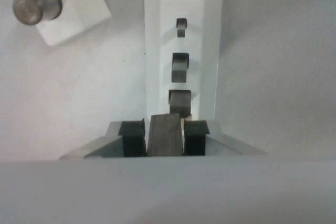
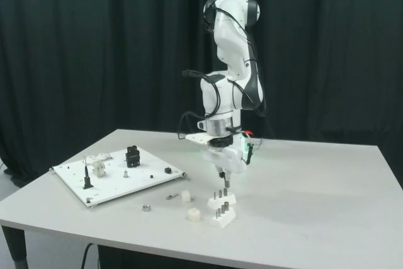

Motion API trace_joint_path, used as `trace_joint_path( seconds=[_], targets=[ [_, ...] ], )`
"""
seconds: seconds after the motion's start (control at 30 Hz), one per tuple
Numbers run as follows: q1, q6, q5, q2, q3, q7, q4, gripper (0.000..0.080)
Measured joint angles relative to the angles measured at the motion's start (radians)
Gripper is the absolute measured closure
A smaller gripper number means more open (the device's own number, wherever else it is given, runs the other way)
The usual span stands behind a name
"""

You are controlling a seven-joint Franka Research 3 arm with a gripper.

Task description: Insert square peg 4.

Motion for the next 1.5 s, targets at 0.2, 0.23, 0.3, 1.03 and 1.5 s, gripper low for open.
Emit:
trace_joint_path(
  seconds=[0.2,0.23,0.3,1.03,1.5],
  targets=[
    [0.000,0.000,-0.001,0.000,-0.001,0.000,0.002,0.0648],
    [0.000,0.000,-0.001,0.000,-0.001,0.000,0.003,0.0648],
    [0.000,0.000,-0.001,-0.001,-0.001,0.000,0.004,0.0648],
    [0.000,-0.001,-0.056,-0.019,-0.029,0.000,0.039,0.0648],
    [-0.009,-0.038,-0.195,-0.021,-0.128,-0.049,0.115,0.0648]
  ],
)
